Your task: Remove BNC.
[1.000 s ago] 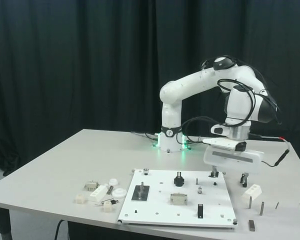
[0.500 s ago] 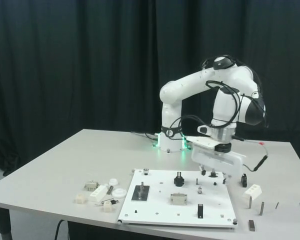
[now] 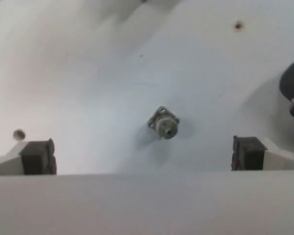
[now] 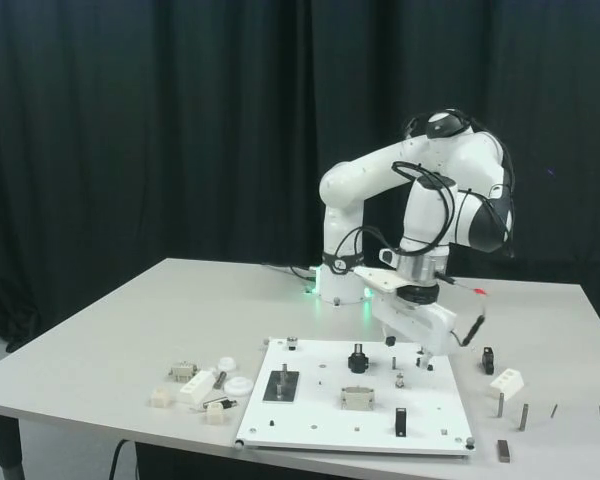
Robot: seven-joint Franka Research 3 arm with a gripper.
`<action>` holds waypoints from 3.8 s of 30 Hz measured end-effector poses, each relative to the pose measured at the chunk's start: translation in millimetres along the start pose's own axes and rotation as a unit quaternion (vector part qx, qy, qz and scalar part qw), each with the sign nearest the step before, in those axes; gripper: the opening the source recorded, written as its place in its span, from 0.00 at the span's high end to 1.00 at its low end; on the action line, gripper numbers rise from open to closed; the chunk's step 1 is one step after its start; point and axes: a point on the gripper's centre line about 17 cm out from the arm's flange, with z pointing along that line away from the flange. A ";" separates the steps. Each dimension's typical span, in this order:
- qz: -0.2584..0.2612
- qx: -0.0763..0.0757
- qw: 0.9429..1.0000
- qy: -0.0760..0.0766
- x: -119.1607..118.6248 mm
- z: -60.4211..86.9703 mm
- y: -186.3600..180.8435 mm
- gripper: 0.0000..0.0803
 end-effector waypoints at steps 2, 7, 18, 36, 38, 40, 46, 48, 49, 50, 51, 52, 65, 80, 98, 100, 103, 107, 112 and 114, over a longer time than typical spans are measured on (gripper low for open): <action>0.026 0.001 1.000 -0.001 1.7 1.6 2.4 0.00; 0.082 0.010 0.997 -0.005 5.5 4.7 4.6 0.00; 0.135 0.035 0.990 -0.009 12.3 16.7 4.9 0.00; 0.144 0.036 0.989 -0.026 -2.4 49.4 5.7 0.00; 0.143 0.035 0.989 -0.025 -2.8 51.9 5.5 0.00; 0.142 0.035 0.989 -0.023 -3.0 54.1 5.6 0.00; 0.138 0.033 0.990 -0.022 -3.8 59.9 7.1 0.00; 0.135 0.031 0.990 -0.022 -3.5 61.4 8.1 0.00; 0.134 0.031 0.990 -0.021 -3.3 62.1 8.5 0.00; 0.132 0.030 0.991 -0.021 -3.0 62.8 9.1 0.00; 0.130 0.030 0.991 -0.021 -2.8 63.6 9.7 0.00; 0.129 0.029 0.991 -0.020 -2.8 64.3 10.1 0.00; 0.119 0.026 0.992 -0.022 -5.4 70.7 12.5 0.15; 0.119 0.034 0.992 -0.035 -9.2 69.6 10.7 0.80; 0.113 0.035 0.992 -0.036 -9.3 70.2 10.5 0.83; 0.106 0.036 0.993 -0.035 -9.1 70.0 10.3 0.83; 0.091 0.036 0.995 -0.035 -9.0 69.8 10.1 0.83; 0.060 0.038 0.997 -0.033 -9.0 69.7 9.9 0.84; 0.029 0.040 0.998 -0.033 -8.9 70.0 9.5 0.84; 0.021 0.041 0.998 -0.033 -8.9 70.2 9.4 0.84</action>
